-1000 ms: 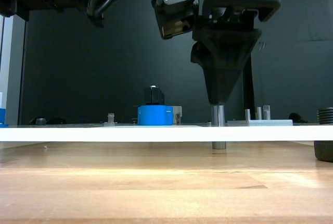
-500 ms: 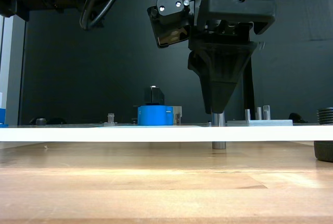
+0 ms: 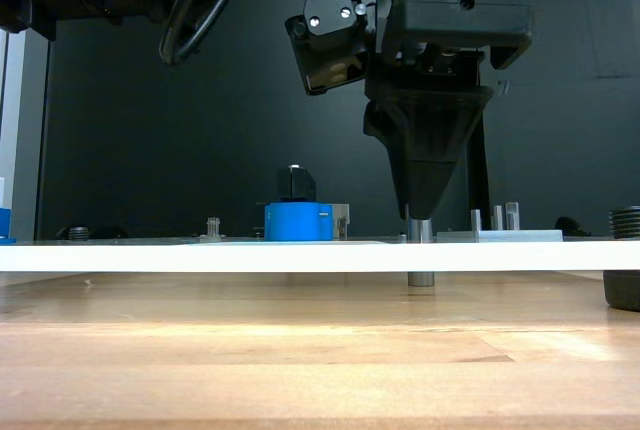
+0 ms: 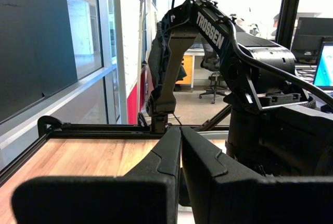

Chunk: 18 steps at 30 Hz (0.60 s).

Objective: Pick the 16mm cylinder and place it in the container

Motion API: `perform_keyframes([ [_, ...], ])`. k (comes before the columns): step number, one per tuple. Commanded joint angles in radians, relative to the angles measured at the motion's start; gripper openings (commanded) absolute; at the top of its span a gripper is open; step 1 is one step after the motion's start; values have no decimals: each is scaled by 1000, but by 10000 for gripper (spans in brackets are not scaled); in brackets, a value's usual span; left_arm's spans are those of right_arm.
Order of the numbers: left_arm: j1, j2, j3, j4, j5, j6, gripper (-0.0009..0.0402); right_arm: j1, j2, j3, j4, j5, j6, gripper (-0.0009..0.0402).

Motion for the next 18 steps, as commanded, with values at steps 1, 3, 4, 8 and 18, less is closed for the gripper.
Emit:
perform_keyframes([
  [1, 0, 0, 0, 0, 0, 0, 0, 0, 0, 0, -2, -10, -2, 152],
  [3, 0, 0, 0, 0, 0, 0, 0, 0, 0, 0, -2, -9, -2, 143],
  [4, 0, 0, 0, 0, 0, 0, 0, 0, 0, 0, -2, -10, -2, 138],
  [8, 0, 0, 0, 0, 0, 0, 0, 0, 0, 0, -2, -10, -2, 115],
  [18, 0, 0, 0, 0, 0, 0, 0, 0, 0, 0, 0, -10, -2, 51],
])
